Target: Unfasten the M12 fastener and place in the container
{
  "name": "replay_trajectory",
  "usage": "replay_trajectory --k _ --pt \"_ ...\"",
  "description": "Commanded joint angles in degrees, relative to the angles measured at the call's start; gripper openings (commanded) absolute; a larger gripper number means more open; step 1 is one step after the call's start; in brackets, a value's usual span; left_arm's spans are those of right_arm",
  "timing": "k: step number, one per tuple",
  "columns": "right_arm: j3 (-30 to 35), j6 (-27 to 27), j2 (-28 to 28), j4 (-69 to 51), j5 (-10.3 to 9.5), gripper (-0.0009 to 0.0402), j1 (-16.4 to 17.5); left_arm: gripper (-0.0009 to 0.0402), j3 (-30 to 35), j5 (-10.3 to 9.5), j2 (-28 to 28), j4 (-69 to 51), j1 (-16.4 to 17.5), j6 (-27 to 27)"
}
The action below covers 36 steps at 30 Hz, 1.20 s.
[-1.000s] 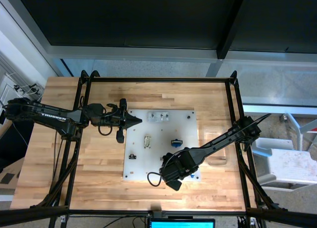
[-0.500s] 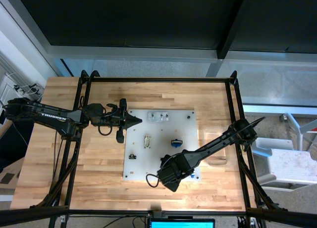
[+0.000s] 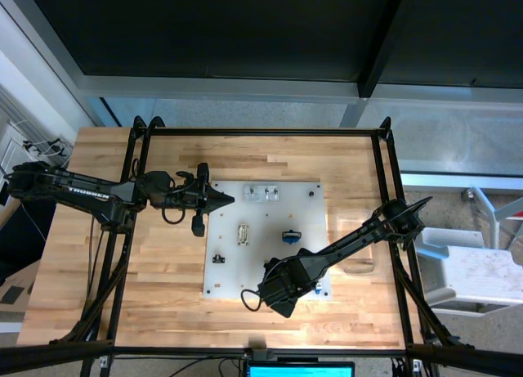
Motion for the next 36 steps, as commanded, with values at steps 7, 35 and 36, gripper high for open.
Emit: replay_trajectory --k 7,35,36 --pt "-1.9 0.1 0.0 1.9 -0.35 0.0259 0.0 0.0 0.0 0.0 0.0 0.0 0.0 0.0" --pt "-2.7 0.1 0.0 3.4 -0.37 0.0069 -0.1 0.0 0.0 0.0 0.0 0.0 0.0 0.0" --pt "-2.7 0.1 0.0 3.6 -0.37 0.0063 -0.1 0.0 0.0 0.0 0.0 0.0 0.0 0.0"
